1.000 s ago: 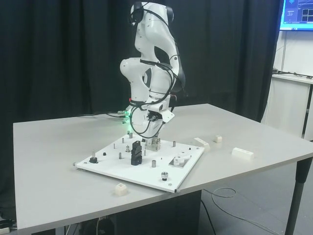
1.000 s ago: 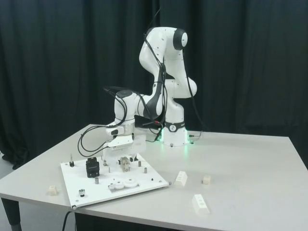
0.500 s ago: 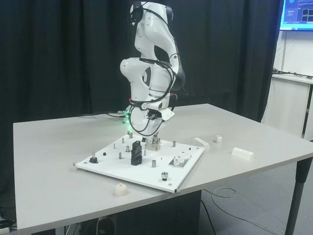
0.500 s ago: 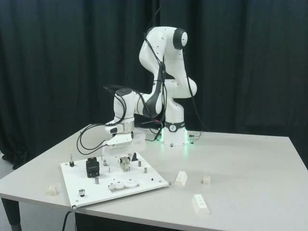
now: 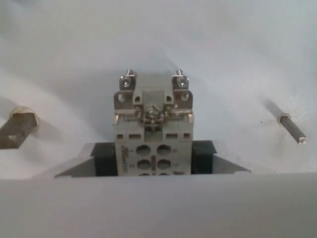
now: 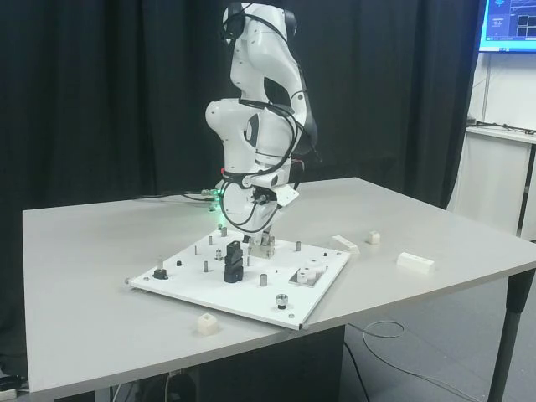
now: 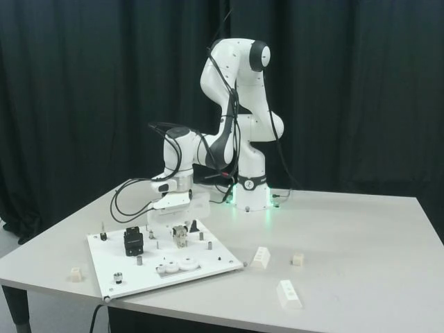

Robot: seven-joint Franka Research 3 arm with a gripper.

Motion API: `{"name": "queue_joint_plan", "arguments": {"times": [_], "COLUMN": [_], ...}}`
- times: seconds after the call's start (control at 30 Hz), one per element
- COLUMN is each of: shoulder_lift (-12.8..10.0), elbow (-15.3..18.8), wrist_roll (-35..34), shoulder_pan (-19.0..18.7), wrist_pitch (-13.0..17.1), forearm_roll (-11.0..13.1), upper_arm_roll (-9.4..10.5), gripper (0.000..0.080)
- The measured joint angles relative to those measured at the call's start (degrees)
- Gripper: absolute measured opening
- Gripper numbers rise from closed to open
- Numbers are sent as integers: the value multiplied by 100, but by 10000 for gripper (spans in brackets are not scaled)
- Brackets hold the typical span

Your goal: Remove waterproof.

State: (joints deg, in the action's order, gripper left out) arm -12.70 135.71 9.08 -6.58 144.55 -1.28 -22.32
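The waterproof connector (image 5: 153, 129) is a grey block with round sockets and two top screws. It stands upright on the white board (image 6: 209, 289), near the board's middle (image 6: 266, 244) (image 7: 180, 234). My gripper (image 5: 153, 158) is down over it, with a black pad (image 5: 104, 158) against each side and no gap showing. In the room views the hand (image 6: 261, 228) (image 7: 177, 220) sits low over the connector, which rests on the board.
A black block (image 6: 232, 260) and two white round pieces (image 6: 310, 270) also sit on the board, among several thin metal pins (image 5: 292, 130). Loose white blocks (image 6: 415, 262) (image 6: 205, 323) (image 6: 344, 243) lie on the grey table (image 6: 84, 276) around it.
The hand has come down a little and settled around the connector. The connector and board have not moved.
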Motion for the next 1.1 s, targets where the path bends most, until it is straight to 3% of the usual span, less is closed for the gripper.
{"name": "queue_joint_plan", "arguments": {"times": [0.63,1.1], "shoulder_lift": [22,264], "elbow": [-128,-384], "wrist_roll": [-54,-74], "shoulder_pan": [0,-9], "wrist_pitch": [-248,-707], "forearm_roll": [1,1], "upper_arm_roll": [0,3], "gripper": [310,310]}}
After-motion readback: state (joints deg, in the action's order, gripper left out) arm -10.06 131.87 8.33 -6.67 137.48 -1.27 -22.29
